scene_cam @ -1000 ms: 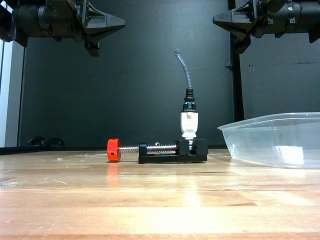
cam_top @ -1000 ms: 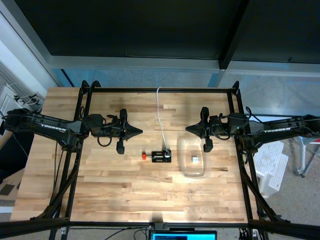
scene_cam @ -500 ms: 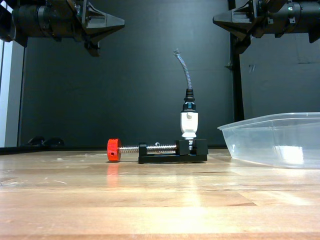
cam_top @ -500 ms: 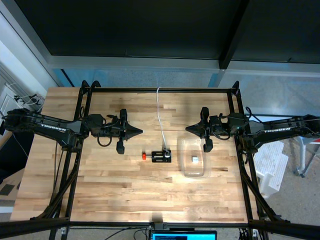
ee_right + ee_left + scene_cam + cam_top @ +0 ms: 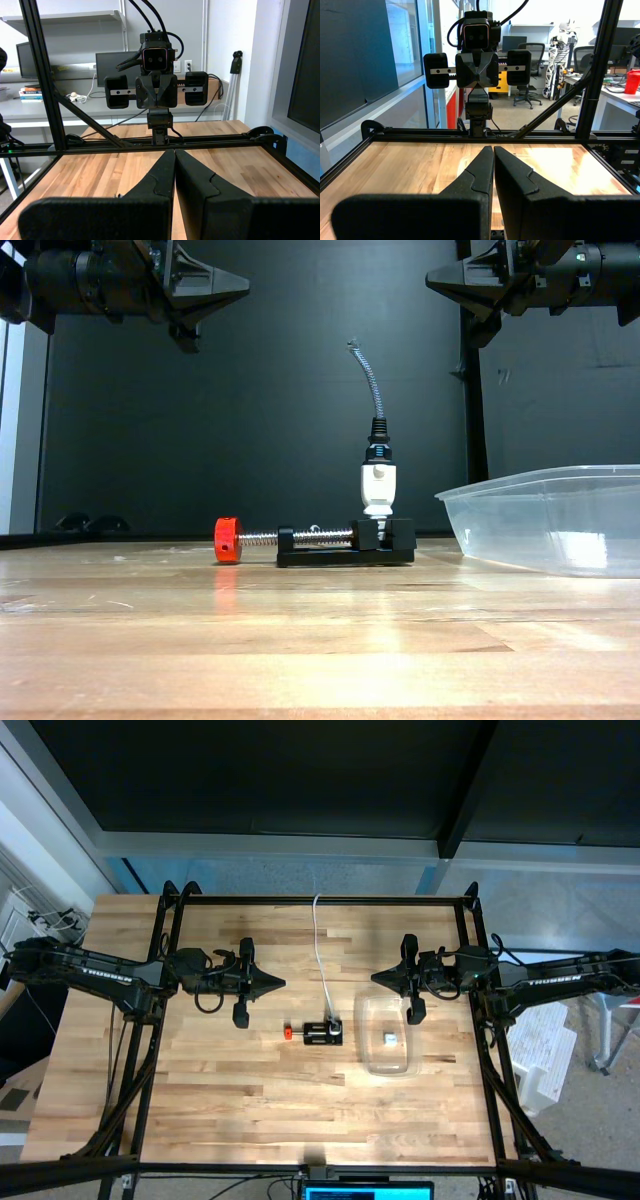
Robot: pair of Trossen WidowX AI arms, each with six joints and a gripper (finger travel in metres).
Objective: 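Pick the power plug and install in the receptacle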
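The receptacle (image 5: 378, 488), a small white body, is standing upright, clamped in a black vise (image 5: 345, 543) whose red knob (image 5: 227, 540) is pointing toward the left arm. Its white cord (image 5: 320, 945) is running to the far edge of the table (image 5: 250, 1100). It is sitting near mid-table, below and between the left pincer (image 5: 280, 983) and the right pincer (image 5: 375, 978), both hanging with fingers together.

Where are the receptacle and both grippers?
receptacle (image 5: 378, 485): low view, white body clamped upright in the vise (image 5: 345, 558).
left gripper (image 5: 282, 984): high view, shut tips, raised over the table's (image 5: 250, 1100) left half.
right gripper (image 5: 374, 978): high view, shut tips, raised over the table's right half.
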